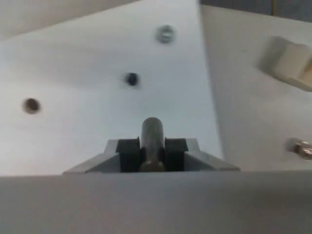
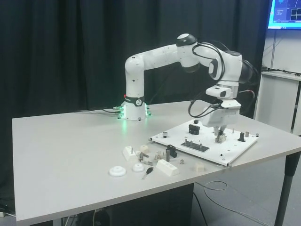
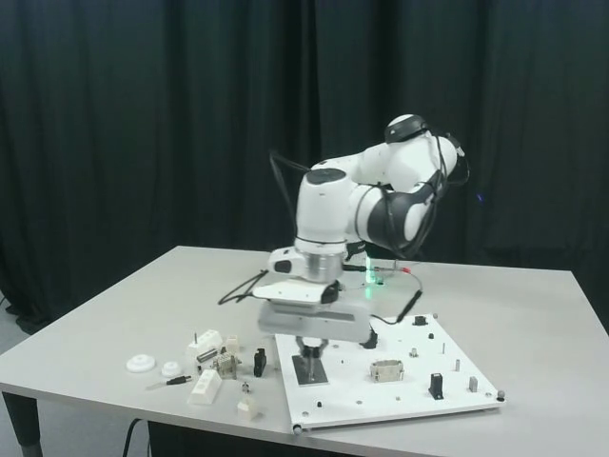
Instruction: Place round peg 3.
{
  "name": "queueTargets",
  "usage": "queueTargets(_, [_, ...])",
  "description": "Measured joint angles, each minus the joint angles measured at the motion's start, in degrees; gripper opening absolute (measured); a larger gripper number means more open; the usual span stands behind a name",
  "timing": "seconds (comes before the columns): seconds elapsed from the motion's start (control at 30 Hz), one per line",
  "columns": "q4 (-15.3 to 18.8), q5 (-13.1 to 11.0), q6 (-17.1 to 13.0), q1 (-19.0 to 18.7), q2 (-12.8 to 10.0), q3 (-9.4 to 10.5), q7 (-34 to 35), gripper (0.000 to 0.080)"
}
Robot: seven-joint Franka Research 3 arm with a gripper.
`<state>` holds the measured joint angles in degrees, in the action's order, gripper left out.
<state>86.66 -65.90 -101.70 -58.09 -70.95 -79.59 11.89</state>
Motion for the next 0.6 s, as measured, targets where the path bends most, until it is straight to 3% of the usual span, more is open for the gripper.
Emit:
queueTargets(0.37, [3.6, -0.2, 0.0, 2.3, -0.1, -0.82, -6.6, 0.0104])
queueTargets(0.6, [5.2, -1.8, 0.0, 3.9, -0.8, -0.90, -10.3, 0.0104])
